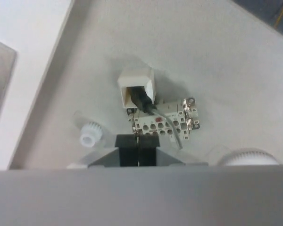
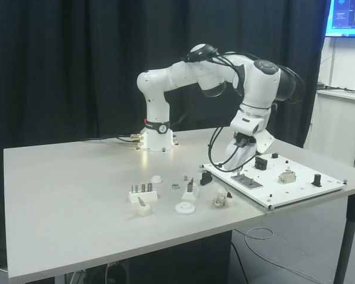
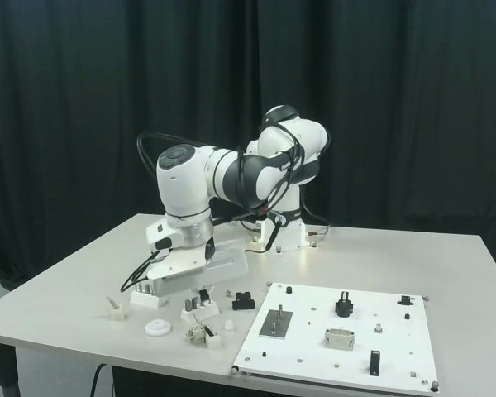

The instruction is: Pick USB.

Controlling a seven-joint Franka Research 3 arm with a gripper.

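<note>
Hovering over the USB [image 1: 142,100], my hand [image 1: 137,149] is pressed together; descending thus, I risk knocking it.

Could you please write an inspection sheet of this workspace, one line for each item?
Surface: grey table with a white board lying at one edge.
Job's things: white USB housing with a black plug in it, lying on the table beside a white multi-pin connector.
Clutter: white gears, small blocks and holders scattered on the table; black and grey fixtures on the board.
Grippers: gripper hangs above the parts, black fingers together, holding nothing.
Cables: black cables run along the white arm; one loose cable hangs under the table edge.
Surroundings: black curtain behind; a screen in one corner.
</note>
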